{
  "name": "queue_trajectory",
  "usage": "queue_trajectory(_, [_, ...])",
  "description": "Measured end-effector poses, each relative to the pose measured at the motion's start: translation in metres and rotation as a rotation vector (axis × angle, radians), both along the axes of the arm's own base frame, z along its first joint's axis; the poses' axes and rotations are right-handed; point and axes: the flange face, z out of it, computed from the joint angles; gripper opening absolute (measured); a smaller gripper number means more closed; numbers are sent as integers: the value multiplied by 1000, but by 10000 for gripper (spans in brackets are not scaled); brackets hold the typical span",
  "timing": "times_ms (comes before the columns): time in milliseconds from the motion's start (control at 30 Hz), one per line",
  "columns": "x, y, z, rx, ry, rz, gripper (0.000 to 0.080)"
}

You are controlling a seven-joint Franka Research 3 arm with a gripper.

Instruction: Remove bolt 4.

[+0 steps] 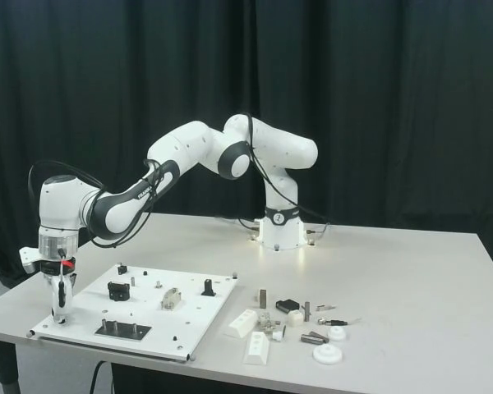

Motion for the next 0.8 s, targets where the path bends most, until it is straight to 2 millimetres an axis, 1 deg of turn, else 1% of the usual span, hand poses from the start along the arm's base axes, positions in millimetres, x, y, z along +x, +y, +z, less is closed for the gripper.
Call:
queue_trajectory(200, [0, 0, 0, -2, 2, 16, 229])
queue_trajectory(400, [0, 1, 0, -10, 7, 69, 229])
queue_trajectory(800, [2, 3, 0, -39, 30, 281, 226])
